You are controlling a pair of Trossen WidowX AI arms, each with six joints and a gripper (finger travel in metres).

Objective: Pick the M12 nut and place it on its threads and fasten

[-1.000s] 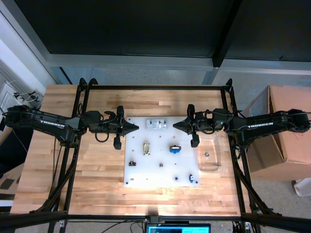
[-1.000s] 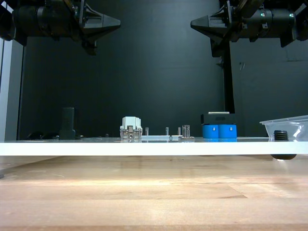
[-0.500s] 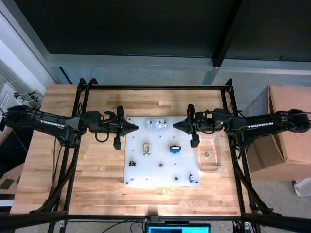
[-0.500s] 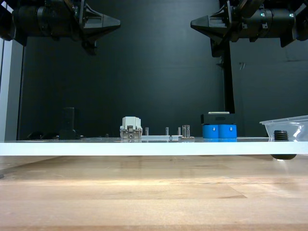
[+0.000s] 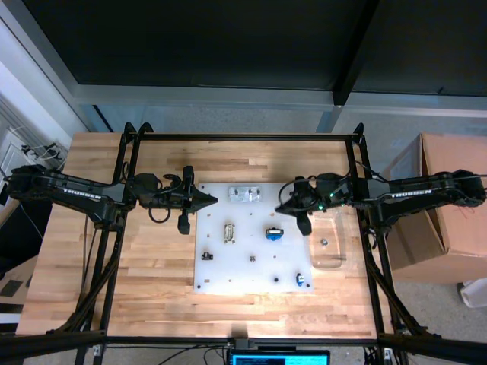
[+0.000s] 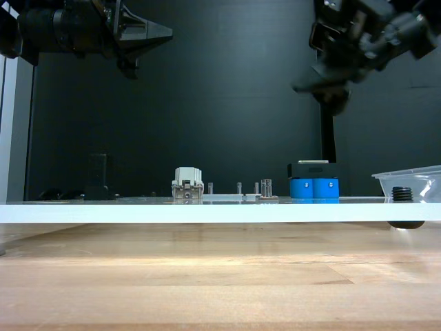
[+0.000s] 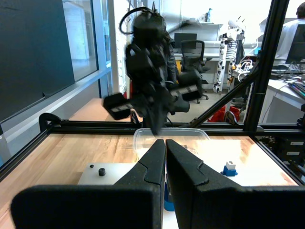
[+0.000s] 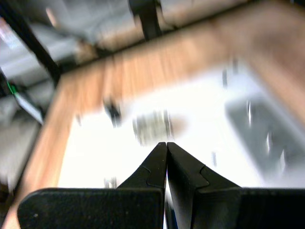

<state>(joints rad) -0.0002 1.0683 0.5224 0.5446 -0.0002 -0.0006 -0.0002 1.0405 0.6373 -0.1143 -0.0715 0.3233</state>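
The small silver nut [image 5: 323, 242] lies free inside the clear tray [image 5: 328, 265], just off the white board's [image 5: 228, 266] right edge. The black ribbed stud [image 6: 402, 194] stands bare near the board's near right edge [image 5: 276, 278], its ribs showing. My left gripper [image 5: 213, 200] hangs high over the board's far left edge, shut and holding nothing. My right gripper [image 5: 278, 207] is also shut and empty, tilted nose-down above the board's far right part, left of the tray. In the low view both tips stay well above the board, the left gripper [image 6: 169, 31] level, the right gripper [image 6: 296, 88] lower.
The board carries a white connector block [image 6: 187, 187], a blue and black part [image 6: 313, 183], silver posts [image 6: 266, 187] and a small blue piece [image 5: 301, 280]. A black frame [image 5: 243, 138] rings the table. A cardboard box [image 5: 449, 205] stands to the right.
The right gripper has pitched downward from level and dropped a little, its tip shifting slightly toward the near side. The left arm and the nut have not moved.
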